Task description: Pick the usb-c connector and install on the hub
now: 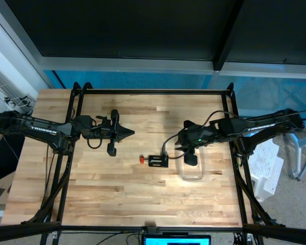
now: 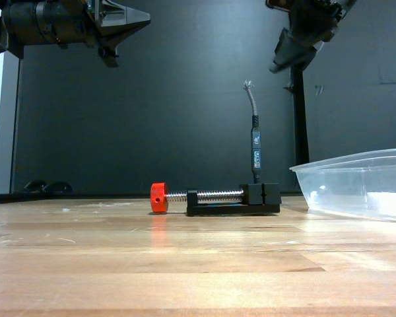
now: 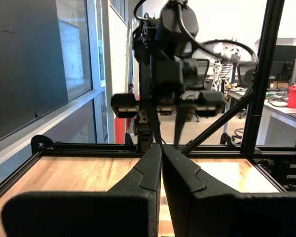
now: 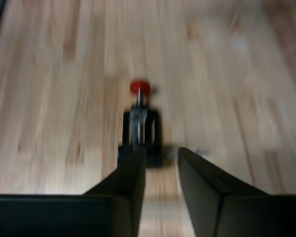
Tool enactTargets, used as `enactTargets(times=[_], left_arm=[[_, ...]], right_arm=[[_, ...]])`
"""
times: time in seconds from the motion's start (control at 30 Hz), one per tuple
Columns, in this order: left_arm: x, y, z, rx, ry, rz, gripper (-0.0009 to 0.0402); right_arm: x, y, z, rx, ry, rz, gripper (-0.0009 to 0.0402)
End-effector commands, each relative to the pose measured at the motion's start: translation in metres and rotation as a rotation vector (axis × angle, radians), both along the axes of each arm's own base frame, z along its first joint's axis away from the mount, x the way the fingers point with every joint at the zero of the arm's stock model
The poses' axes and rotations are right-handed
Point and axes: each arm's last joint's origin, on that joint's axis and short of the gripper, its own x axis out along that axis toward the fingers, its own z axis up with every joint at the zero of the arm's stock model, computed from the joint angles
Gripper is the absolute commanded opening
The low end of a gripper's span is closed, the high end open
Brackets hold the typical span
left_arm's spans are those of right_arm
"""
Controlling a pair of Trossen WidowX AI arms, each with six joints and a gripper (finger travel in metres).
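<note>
Where the high view looks down on the table (image 1: 117, 199), the hub (image 1: 158, 161) lies flat near its middle with its long axis running across the view, the red knob (image 1: 142, 159) at the end toward the left arm. The low view confirms this heading and adds what the high view flattens: a thin lead (image 2: 255, 148) stands nearly upright from the hub's (image 2: 232, 199) end opposite the knob (image 2: 159, 197). It bends slightly at the top and ends in the whitish-silver usb-c connector (image 2: 249, 84), which points upward and touches nothing. The clear tray (image 2: 356, 175) sits just beside that end of the hub, apart from it. The left gripper (image 1: 131, 132) hangs high over the table's left half, well apart from the hub. Its own camera shows the fingers (image 3: 145, 170) pressed together with nothing between them. The right gripper (image 1: 178, 140) hangs above the hub's tray-side end, and in the low view it is clear of the connector, higher and to the right. Only the right wrist view shows the jaws, which stand narrowly apart and hold nothing. The hub (image 4: 140, 133) runs straight away beyond them, with the knob (image 4: 139, 87) at its far end. A pale speck beside one finger is too blurred to identify.
</note>
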Motion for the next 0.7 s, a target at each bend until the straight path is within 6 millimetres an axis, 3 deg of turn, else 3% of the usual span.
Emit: enactTargets(times=[0.03,0.13,0.5,0.7], left_arm=[[0.000,0.000,0.000,0.000,0.000,0.000,0.0000],[0.000,0.000,0.000,0.000,0.000,0.000,0.0000],[0.000,0.000,0.000,0.000,0.000,0.000,0.0000],[0.000,0.000,0.000,0.000,0.000,0.000,0.0000]], right_arm=[[-0.008,-0.005,0.002,-0.012,-0.115,0.009,0.0032],[-0.016,-0.009,0.005,-0.023,-0.213,0.014,-0.0004],[-0.040,-0.026,0.014,-0.077,-0.532,-0.010,0.0001],[-0.052,-0.027,0.008,-0.082,-0.678,-0.017,0.0000]])
